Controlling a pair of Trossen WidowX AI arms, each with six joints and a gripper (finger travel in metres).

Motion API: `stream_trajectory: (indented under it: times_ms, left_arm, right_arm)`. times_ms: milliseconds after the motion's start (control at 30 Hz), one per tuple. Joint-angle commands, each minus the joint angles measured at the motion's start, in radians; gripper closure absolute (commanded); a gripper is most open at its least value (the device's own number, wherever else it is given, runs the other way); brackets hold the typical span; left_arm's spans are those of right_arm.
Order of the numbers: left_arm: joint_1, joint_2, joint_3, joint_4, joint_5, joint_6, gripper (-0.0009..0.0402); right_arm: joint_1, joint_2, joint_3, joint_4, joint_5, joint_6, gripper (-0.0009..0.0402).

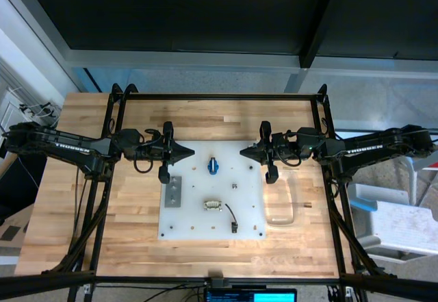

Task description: Remove the USB connector from the USB hub and place in the container

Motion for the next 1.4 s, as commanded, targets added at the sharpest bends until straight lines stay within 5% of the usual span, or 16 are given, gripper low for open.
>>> stream_trajectory:
  times_ms: [33,600,867,967,1400]
  left_arm:
    - [0.0,0.0,0.0,0.0,0.0,0.0,0.0392]
    - [0.001,0.0,0.0,0.0,0.0,0.0,0.0392]
    - [0.0,0.0,0.0,0.0,0.0,0.0,0.0392]
    - [0.0,0.0,0.0,0.0,0.0,0.0,0.0392]
    - [0.0,0.0,0.0,0.0,0.0,0.0,0.0392]
  right_arm:
    - [0.0,0.0,0.0,0.0,0.0,0.0,0.0393]
    - [0.0,0.0,0.0,0.001,0.001,0.0,0.0393]
    - [0.001,0.0,0.002,-0.018,-0.005,0.104,0.0393]
    - [0.003,0.0,0.039,-0.138,-0.029,0.112,0.0393]
    - [0.011,0.002,0.343,-0.881,-0.03,0.058,0.0393]
